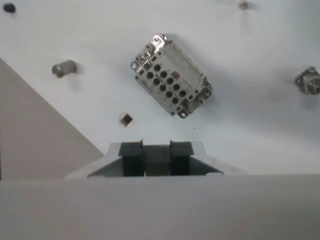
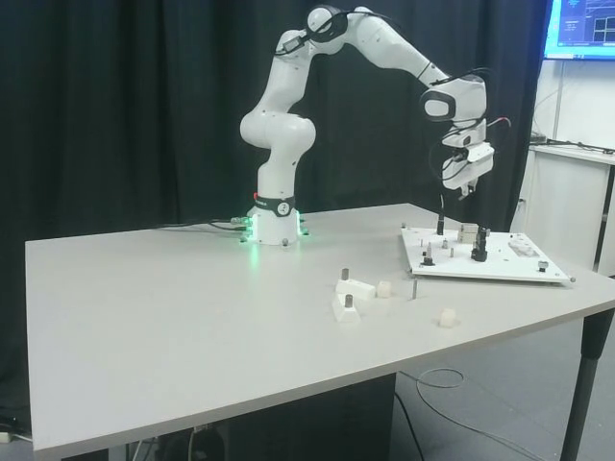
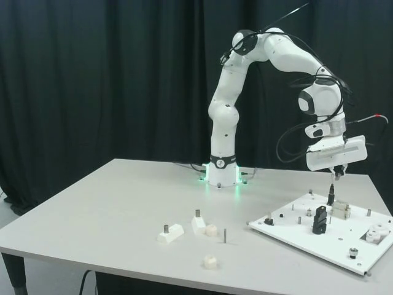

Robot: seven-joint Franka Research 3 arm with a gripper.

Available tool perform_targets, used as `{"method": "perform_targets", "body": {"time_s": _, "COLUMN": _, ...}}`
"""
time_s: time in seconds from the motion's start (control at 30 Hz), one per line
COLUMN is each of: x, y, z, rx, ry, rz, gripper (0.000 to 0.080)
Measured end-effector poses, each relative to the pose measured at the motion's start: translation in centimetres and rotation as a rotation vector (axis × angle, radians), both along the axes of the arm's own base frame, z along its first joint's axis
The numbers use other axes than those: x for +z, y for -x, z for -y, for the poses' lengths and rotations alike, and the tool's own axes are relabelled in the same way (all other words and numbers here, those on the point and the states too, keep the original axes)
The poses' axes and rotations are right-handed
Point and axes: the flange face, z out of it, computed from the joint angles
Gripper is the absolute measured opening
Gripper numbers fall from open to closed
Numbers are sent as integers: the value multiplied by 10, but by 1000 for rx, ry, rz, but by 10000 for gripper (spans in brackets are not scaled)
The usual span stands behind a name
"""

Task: Place square peg 3.

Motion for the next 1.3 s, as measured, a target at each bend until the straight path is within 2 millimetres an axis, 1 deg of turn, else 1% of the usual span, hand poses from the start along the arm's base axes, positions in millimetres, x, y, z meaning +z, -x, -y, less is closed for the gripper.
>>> {"method": "perform_targets", "body": {"time_s": 0.4, "x": 13, "y": -9, "z": -2, "rx": -69, "ry": -8, "rz": -10, "gripper": 107}}
{"method": "perform_targets", "body": {"time_s": 0.73, "x": 19, "y": -17, "z": 0, "rx": -83, "ry": -15, "rz": -10, "gripper": 107}}
{"method": "perform_targets", "body": {"time_s": 0.93, "x": 20, "y": -18, "z": 0, "rx": -62, "ry": -17, "rz": -8, "gripper": 107}}
{"method": "perform_targets", "body": {"time_s": 1.1, "x": 20, "y": -18, "z": 1, "rx": -6, "ry": -20, "rz": 3, "gripper": 107}}
{"method": "perform_targets", "body": {"time_s": 1.3, "x": 19, "y": -19, "z": 2, "rx": -5, "ry": -16, "rz": -3, "gripper": 107}}
